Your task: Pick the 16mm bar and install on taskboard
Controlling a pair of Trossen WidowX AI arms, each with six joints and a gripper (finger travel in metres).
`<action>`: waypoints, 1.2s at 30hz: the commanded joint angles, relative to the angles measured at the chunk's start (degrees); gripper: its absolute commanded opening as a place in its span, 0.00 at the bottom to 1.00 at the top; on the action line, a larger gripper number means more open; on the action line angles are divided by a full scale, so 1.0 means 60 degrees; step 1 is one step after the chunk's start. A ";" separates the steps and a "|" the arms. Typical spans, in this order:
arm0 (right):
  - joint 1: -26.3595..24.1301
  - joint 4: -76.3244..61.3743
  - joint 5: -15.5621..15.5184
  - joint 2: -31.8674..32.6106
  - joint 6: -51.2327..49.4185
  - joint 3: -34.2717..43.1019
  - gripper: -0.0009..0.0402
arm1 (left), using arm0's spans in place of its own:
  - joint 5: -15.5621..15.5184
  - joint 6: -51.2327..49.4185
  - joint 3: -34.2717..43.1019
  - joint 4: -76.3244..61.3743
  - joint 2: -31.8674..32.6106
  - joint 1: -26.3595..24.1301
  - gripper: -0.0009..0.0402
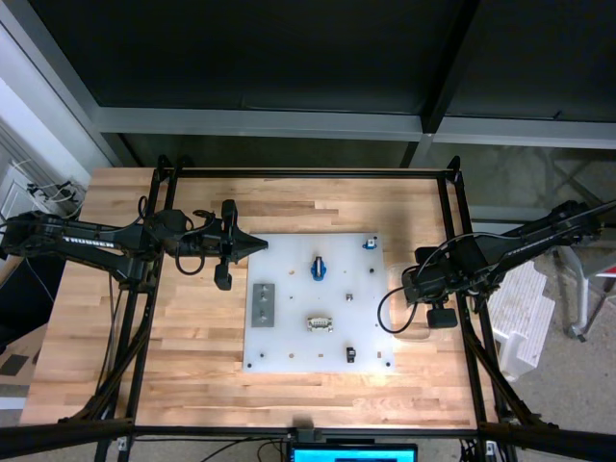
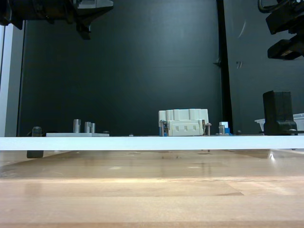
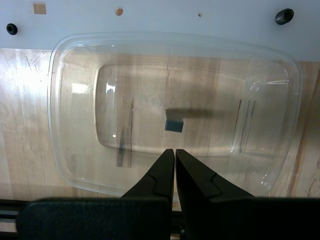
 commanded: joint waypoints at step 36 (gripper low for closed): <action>0.0007 -0.0266 0.0328 0.0007 0.1574 0.0004 0.24 | 0.0000 0.0000 0.0000 0.0000 0.0000 0.0000 0.02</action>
